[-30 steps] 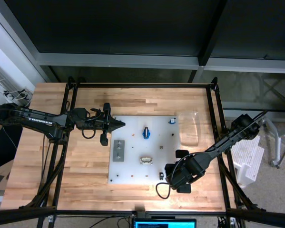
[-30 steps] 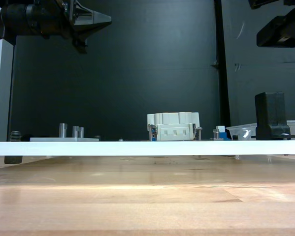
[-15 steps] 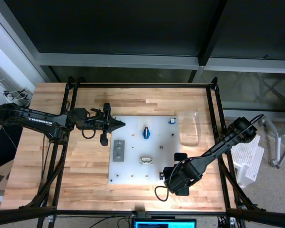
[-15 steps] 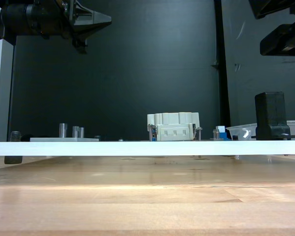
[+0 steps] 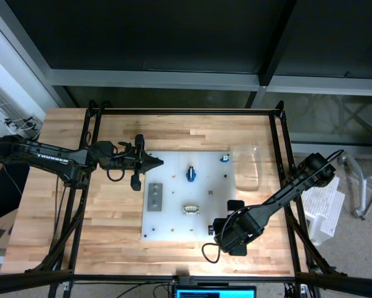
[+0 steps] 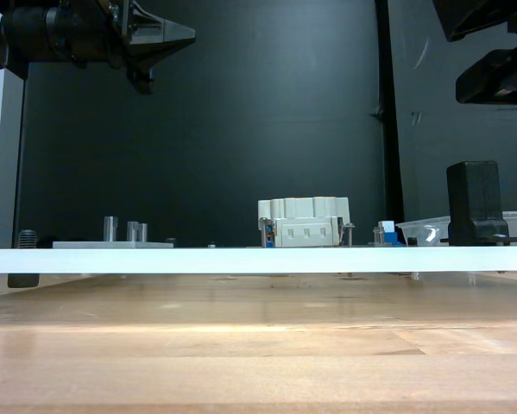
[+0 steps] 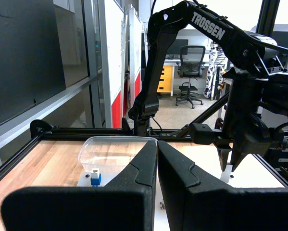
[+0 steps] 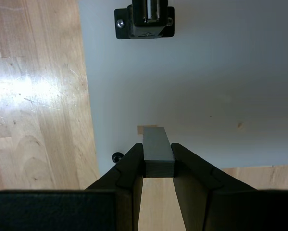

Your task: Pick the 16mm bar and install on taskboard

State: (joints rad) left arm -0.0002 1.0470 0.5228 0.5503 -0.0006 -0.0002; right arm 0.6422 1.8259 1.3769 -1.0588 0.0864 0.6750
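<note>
The bar (image 8: pixel 158 150) is clamped between the fingers of the right gripper (image 8: pixel 158 161), above the near right corner of the taskboard (image 8: pixel 206 86). Its tip is over a small tan slot (image 8: pixel 144 129) by the board's edge. The step in hand looks like carrying the bar to its seat. The next move likely calls for squaring the bar with the slot and lowering it straight. The left gripper (image 7: pixel 157 159), fingers closed together and empty, hangs by the board's far left corner.

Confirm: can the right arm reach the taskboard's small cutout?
Probably yes: the right gripper, shut on the 16mm bar, hovers by the cutout, only bare taskboard between. Left gripper, shut, hangs over the far-left corner.
</note>
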